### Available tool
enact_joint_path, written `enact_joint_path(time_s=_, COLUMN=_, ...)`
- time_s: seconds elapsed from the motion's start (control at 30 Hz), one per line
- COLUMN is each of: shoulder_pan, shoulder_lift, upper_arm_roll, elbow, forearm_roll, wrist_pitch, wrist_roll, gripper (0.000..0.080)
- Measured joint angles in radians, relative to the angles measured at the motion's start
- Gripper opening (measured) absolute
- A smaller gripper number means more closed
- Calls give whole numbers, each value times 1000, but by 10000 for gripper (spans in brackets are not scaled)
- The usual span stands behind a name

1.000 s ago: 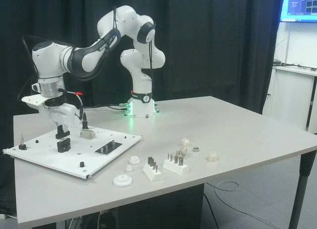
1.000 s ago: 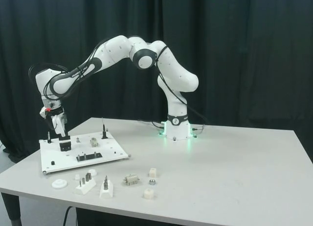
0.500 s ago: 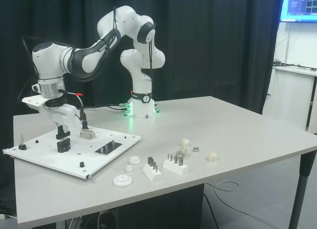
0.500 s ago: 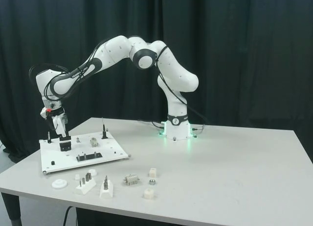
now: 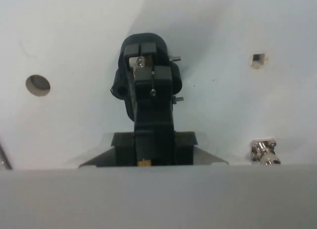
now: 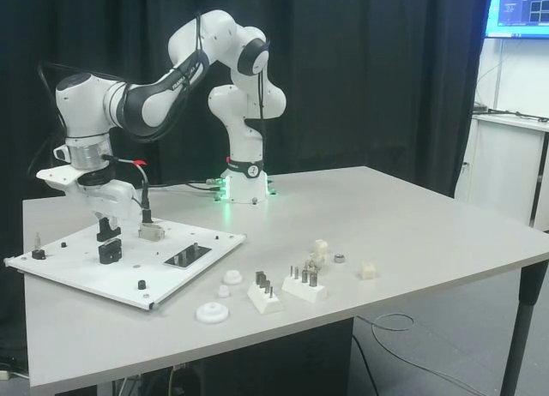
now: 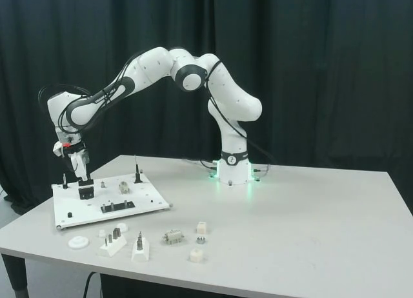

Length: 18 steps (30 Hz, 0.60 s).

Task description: Insert D-SUB.

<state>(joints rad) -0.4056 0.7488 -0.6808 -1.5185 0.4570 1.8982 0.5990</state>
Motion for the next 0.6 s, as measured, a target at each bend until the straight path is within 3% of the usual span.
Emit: enact_joint_path(time_s=0.6, shoulder_pan=1, shoulder_lift=4, upper_arm_roll=5, elbow=-1, forearm_roll=0, wrist_pitch=13, wrist_roll=-26, gripper=154)
